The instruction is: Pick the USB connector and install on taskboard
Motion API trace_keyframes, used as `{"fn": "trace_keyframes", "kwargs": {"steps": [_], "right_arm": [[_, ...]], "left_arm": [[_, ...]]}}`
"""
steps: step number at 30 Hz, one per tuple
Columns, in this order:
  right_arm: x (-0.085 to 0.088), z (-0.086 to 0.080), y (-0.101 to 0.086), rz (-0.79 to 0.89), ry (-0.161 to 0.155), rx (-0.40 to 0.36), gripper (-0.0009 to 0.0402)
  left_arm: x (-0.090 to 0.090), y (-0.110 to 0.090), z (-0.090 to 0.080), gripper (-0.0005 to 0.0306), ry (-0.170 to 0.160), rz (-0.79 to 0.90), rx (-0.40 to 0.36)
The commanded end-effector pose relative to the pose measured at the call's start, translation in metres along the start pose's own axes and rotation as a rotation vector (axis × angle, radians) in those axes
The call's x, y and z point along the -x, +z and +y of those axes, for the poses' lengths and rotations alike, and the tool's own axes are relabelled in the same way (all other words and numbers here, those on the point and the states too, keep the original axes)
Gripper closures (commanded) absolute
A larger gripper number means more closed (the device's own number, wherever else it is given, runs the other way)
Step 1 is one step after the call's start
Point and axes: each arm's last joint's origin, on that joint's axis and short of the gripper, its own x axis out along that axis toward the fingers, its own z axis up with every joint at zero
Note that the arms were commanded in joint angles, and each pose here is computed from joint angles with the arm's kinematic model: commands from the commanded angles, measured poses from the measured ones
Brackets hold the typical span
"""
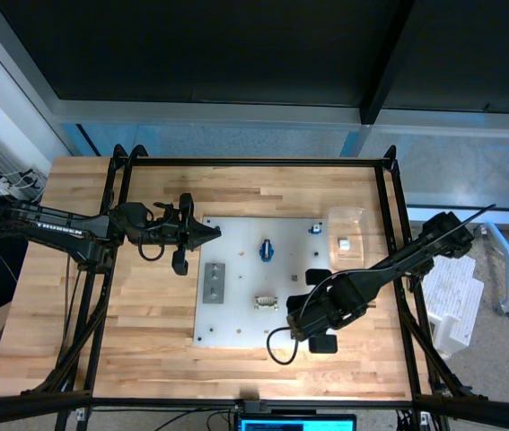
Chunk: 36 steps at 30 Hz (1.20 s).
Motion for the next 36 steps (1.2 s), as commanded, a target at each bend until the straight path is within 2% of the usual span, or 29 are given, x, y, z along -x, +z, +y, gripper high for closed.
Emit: {"fn": "trace_keyframes", "kwargs": {"steps": [1,18,21,24,36], "right_arm": [[-0.003,0.005,0.004,0.004,0.000,-0.002,0.0393],[-0.015,0.023,0.021,0.012,0.004,-0.009,0.0393],[-0.016,0.026,0.025,0.017,-0.007,-0.004,0.0393],[-0.017,0.031,0.029,0.015,-0.005,0.002,0.0393],[-0.024,0.033,0.027,0.015,-0.009,0.005,0.0393]], "left_arm": [[0.000,0.000,0.000,0.0300,0.000,0.000,0.000],[0.000,0.000,0.000,0.0300,0.000,0.000,0.000],[0.000,0.000,0.000,0.0300,0.000,0.000,0.000],[0.000,0.000,0.000,0.0300,0.000,0.000,0.000],[0.000,0.000,0.000,0.0300,0.000,0.000,0.000]]}}
